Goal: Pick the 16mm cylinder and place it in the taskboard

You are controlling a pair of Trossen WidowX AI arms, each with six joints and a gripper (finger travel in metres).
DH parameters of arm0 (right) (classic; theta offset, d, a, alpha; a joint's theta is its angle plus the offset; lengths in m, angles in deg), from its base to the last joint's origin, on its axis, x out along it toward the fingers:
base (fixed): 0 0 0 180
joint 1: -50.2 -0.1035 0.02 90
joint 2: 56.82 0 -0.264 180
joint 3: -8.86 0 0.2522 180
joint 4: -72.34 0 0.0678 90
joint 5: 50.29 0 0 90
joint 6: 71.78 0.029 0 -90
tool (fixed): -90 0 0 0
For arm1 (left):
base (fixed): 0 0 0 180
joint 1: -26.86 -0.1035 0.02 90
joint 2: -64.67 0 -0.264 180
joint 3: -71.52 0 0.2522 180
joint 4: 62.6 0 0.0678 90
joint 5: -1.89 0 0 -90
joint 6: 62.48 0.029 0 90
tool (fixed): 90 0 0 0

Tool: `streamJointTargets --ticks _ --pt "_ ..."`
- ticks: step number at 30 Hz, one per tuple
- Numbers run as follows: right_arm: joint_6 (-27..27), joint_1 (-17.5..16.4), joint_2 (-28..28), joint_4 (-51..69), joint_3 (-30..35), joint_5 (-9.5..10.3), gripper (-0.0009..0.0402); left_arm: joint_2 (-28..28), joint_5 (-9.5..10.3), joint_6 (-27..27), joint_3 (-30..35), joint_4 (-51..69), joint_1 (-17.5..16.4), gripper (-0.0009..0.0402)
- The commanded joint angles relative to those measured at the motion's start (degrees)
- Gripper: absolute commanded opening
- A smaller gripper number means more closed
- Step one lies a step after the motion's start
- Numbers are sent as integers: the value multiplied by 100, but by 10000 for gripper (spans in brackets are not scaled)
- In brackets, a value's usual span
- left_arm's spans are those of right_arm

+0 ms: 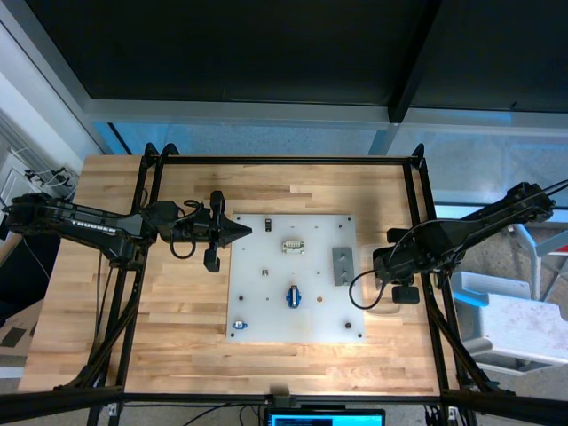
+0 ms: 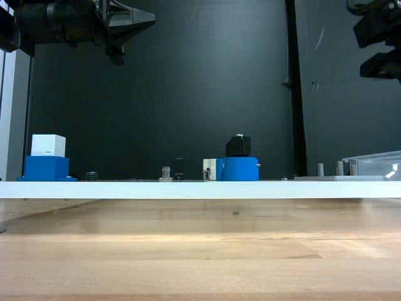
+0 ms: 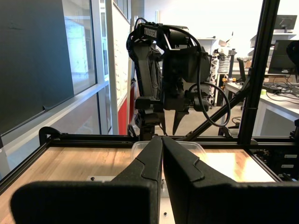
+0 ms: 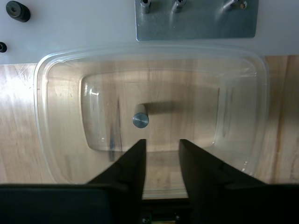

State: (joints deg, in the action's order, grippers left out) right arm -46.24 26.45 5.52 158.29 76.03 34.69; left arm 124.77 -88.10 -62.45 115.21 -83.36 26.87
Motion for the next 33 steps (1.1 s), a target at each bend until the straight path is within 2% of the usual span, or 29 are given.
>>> streamJointTargets --ticks 1,7,13,33 --pt "146 -81 0 -160 -151 2 161 0 0 0 2 0 0 0" --pt "278 -181 13 -417 -308 2 217 0 0 2 2 0 -2 0" --pt "415 -256 13 -595 -511 2 244 0 0 0 2 0 0 0" --pt "426 -330 177 -1228 -1058 -55 249 0 0 0 2 0 0 0"
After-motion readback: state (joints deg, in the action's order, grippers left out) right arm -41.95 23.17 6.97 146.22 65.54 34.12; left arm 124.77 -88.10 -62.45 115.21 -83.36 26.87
